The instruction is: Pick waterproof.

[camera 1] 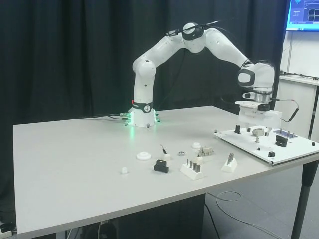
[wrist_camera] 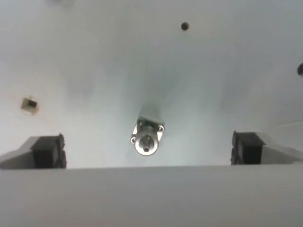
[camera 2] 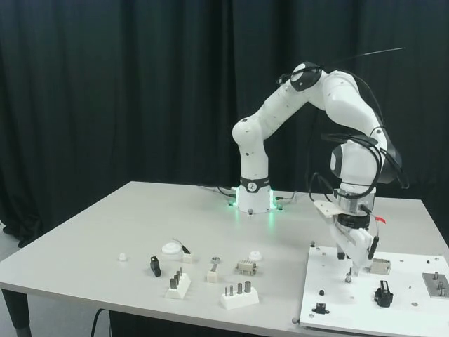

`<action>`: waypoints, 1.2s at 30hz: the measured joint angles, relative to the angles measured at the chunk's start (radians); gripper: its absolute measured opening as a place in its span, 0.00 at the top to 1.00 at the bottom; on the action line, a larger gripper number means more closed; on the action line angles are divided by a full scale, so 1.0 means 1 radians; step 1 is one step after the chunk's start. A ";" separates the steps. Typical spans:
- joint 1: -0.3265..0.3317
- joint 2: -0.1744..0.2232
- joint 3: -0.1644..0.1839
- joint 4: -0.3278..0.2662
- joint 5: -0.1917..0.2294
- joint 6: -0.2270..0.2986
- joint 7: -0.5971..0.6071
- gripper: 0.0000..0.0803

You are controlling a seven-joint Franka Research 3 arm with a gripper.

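The waterproof connector [wrist_camera: 147, 137], a small metal plug with a square flange, stands upright on the white board [wrist_camera: 94, 71]. My gripper [wrist_camera: 147, 149] is open right above it, with one black fingertip [wrist_camera: 47, 151] well off to each side and no contact. In the second room view the gripper [camera 2: 349, 267] hangs just over the connector [camera 2: 348, 279] near the board's [camera 2: 351, 309] back left part. The first room view shows the gripper [camera 1: 250, 125] low over the board [camera 1: 294, 149], but the connector is hard to make out there.
Also on the board are a grey block [camera 2: 379, 265], two black pieces [camera 2: 382, 293] [camera 2: 320, 307] and a grey part [camera 2: 435, 281]. On the table to the left lie a white ring [camera 2: 170, 248], a black clip [camera 2: 155, 266] and two white holders with pins [camera 2: 177, 286] [camera 2: 238, 295].
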 joint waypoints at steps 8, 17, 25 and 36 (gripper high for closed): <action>0.018 0.001 -0.026 0.000 0.002 -0.015 -0.001 0.01; 0.019 0.007 -0.027 0.000 0.002 -0.013 -0.003 0.00; 0.019 0.024 -0.037 0.003 0.016 -0.007 -0.020 0.00; 0.020 0.045 -0.067 0.005 0.024 -0.004 -0.055 0.00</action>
